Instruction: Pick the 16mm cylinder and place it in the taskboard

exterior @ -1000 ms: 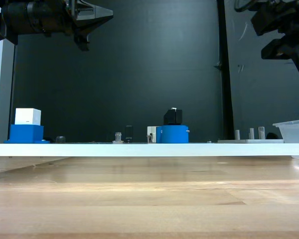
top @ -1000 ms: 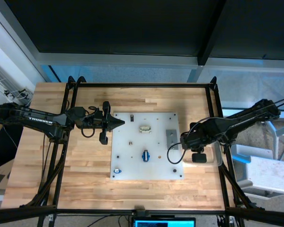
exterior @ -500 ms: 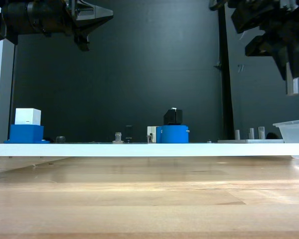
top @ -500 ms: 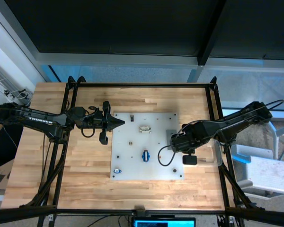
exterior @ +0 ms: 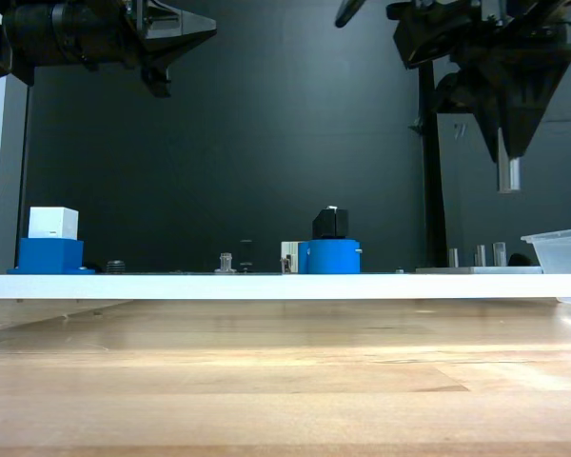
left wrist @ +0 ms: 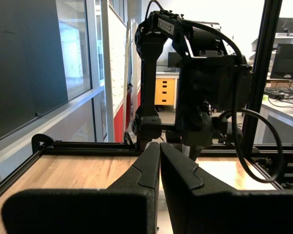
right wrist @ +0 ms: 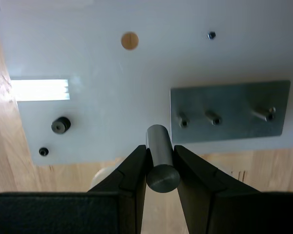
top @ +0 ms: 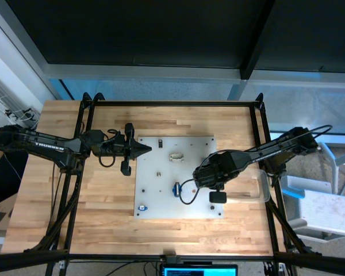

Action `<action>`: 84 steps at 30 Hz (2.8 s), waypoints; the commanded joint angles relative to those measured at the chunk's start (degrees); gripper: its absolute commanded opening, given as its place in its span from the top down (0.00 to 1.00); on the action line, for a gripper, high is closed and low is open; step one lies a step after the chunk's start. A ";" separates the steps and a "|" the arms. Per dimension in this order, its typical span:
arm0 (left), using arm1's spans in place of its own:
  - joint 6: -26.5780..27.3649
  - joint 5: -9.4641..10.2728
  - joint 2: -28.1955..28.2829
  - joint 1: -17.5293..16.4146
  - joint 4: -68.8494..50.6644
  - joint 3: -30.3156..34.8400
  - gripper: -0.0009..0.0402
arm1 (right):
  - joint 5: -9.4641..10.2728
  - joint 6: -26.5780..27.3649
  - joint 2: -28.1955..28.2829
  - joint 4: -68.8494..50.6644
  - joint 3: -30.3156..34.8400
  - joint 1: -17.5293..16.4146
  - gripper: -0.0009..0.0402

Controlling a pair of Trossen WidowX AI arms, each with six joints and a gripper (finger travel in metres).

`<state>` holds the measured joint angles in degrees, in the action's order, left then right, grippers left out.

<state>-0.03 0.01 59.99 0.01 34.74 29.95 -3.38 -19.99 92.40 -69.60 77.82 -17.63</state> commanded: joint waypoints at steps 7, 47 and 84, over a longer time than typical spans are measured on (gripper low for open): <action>-0.02 0.00 0.00 -0.02 0.02 0.00 0.98 | 0.28 1.05 5.75 1.62 4.52 0.76 0.88; -0.02 0.00 0.00 0.00 0.04 0.00 0.98 | 1.51 1.01 15.87 7.87 8.90 1.27 0.88; -0.02 0.00 0.00 0.00 0.02 0.00 0.98 | 1.46 0.98 16.04 12.02 4.96 1.64 0.88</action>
<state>-0.03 0.03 59.96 0.01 34.76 29.95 -1.78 -19.09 108.47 -57.74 82.85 -16.08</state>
